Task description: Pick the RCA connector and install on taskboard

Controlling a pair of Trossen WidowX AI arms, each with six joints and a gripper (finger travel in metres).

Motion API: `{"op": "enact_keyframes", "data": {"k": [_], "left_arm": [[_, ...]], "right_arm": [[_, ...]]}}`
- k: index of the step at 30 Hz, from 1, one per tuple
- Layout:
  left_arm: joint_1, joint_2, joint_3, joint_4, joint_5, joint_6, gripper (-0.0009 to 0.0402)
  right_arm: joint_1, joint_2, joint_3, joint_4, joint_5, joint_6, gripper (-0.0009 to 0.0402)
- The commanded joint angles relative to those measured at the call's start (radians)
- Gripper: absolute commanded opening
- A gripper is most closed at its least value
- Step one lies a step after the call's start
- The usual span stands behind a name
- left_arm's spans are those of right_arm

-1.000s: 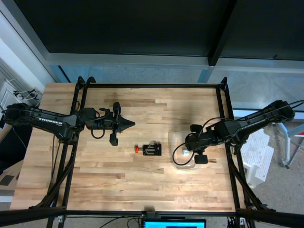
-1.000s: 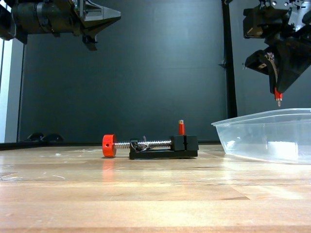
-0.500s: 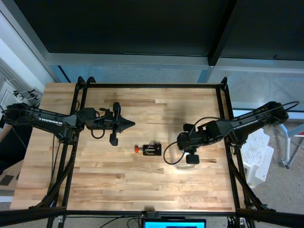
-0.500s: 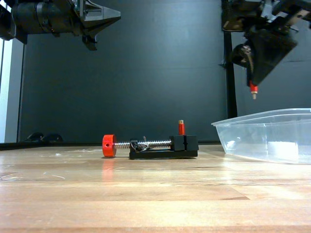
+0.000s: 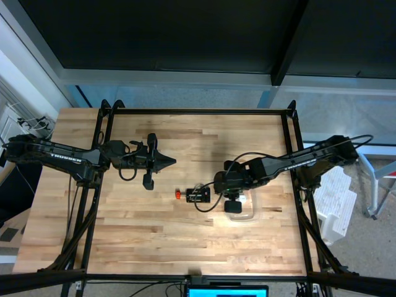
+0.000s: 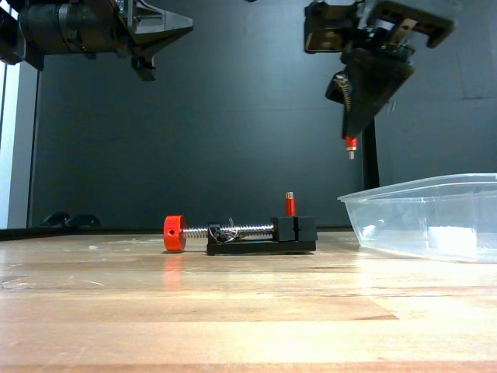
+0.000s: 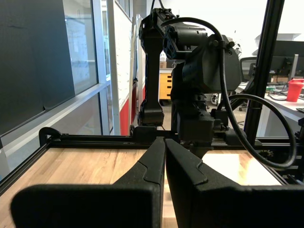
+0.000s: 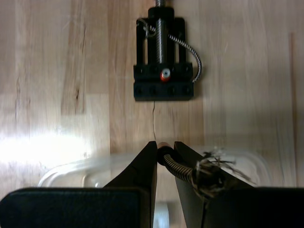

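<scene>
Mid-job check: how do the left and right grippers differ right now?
Pose: the left gripper lies level, high over the left half of the table; the right gripper points straight down between the taskboard and the clear tray.
Load: the left gripper is shut on nothing; the right gripper is shut on the RCA connector, whose red collar and metal tip hang below its fingertips.
Both are black and well above the table.

Tray (image 5: 248, 214) right of taskboard (image 5: 199, 196); right pincer (image 6: 351, 137) with RCA connector (image 6: 351, 146) above their gap; left pincer (image 5: 172, 162) behind-left
</scene>
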Motion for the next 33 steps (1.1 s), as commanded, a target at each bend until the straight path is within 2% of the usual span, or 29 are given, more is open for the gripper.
{"op": "enact_keyframes", "data": {"k": [1,16,25,28,33], "left_arm": [[0.000,0.000,0.000,0.000,0.000,0.000,0.0000],[0.000,0.001,0.000,0.000,0.000,0.000,0.0000],[0.000,0.000,0.000,0.000,0.000,0.000,0.0000],[0.000,0.000,0.000,0.000,0.000,0.000,0.0000],[0.000,0.000,0.000,0.000,0.000,0.000,0.0000]], "right_arm": [[-0.007,0.036,0.038,0.001,0.000,0.000,0.0000],[-0.029,0.177,0.174,0.003,0.000,0.001,0.0000],[-0.032,0.193,0.182,0.023,0.003,0.001,0.0000],[-0.033,0.206,0.182,0.026,0.027,0.001,0.0000],[-0.035,0.228,0.182,0.042,0.023,0.001,0.0000]]}}
